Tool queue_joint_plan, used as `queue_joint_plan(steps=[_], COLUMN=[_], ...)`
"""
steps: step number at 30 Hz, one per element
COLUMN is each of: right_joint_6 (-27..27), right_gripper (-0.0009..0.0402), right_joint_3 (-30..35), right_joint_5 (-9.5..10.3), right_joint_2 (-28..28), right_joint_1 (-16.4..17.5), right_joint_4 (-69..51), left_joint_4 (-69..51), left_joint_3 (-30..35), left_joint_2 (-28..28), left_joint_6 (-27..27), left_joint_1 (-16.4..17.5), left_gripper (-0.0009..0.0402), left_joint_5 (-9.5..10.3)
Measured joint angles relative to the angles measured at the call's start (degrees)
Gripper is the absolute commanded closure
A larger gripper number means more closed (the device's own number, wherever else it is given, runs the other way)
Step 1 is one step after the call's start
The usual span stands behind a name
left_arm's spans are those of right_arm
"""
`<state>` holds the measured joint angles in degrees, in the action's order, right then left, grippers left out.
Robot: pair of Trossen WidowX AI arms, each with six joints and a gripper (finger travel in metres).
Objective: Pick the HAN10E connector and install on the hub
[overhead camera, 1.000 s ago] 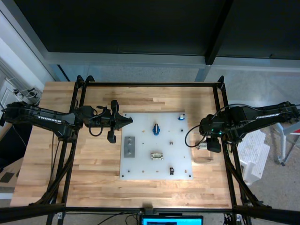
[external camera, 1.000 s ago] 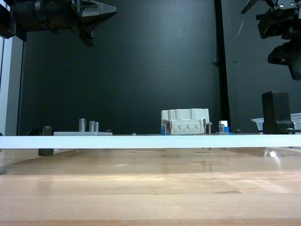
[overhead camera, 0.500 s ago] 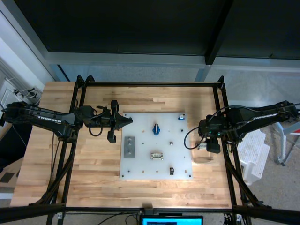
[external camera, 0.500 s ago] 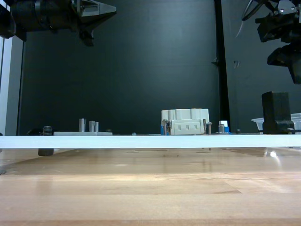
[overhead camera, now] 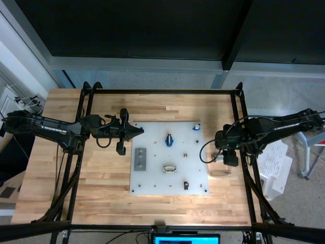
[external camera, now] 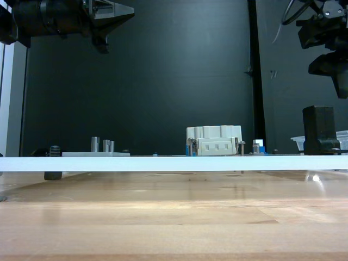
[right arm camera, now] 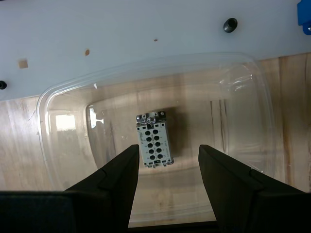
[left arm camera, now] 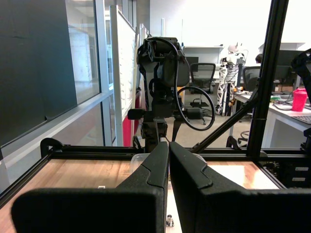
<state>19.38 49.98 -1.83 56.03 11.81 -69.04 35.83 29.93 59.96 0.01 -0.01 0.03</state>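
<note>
The right gripper had barely nudged over the clear tray, jaws spread wide and straddling the HAN10E connector lying contacts-up inside. It had not descended, so the pick looked still ahead. The hub waited on the white board. The left gripper hung parked high by the board's left edge, fingers pressed together.

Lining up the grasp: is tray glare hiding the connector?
Right wrist view: glare only on the clear tray; HAN10E connector sharp below the open right claw. Left wrist view: backlit; shut left claw raised near the board.
</note>
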Motion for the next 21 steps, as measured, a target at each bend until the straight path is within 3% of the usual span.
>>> queue_joint_plan(steps=[12, 21], right_joint_6=[4.17, 4.83], right_gripper=[0.0224, 0.0223], right_joint_3=[-1.64, -2.21], right_joint_5=[-1.88, -3.15], right_joint_2=[0.28, 3.96], right_joint_1=[4.72, 7.69], right_joint_4=[0.26, 2.54], left_joint_4=[-0.02, 0.00], left_joint_3=[0.02, 0.00], left_joint_2=[0.02, 0.02], left_joint_6=[0.00, -0.02], left_joint_1=[-0.02, 0.00], left_gripper=[0.0393, 0.0393], left_joint_5=[0.00, 0.00])
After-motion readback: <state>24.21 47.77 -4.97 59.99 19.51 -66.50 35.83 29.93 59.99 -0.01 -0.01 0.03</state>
